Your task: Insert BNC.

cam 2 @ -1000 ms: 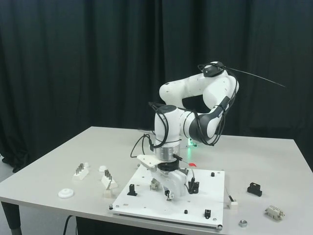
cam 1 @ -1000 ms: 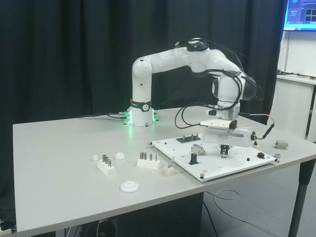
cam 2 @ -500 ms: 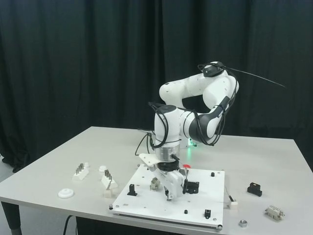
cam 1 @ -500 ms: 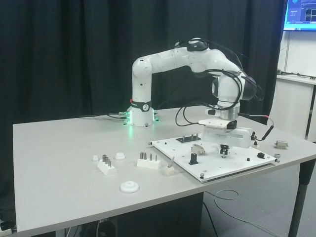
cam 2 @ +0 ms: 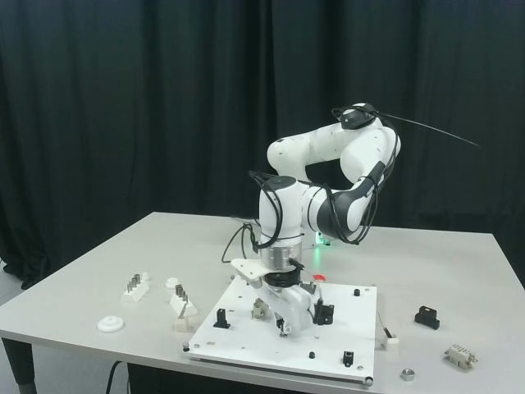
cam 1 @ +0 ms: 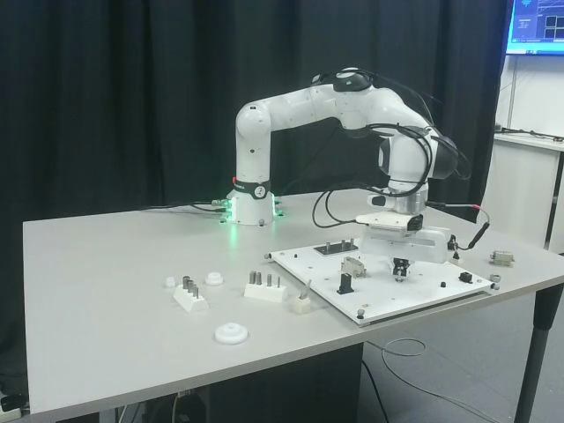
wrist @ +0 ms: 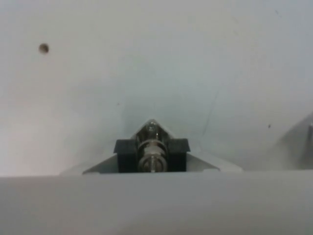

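The gripper (cam 1: 401,270) stood low over the white board (cam 1: 414,300), clamped on the BNC (wrist: 152,155), which sat upright between its black fingers (wrist: 126,155). This vertical hold presumably kept the BNC's axis aligned for a straight downward insertion.
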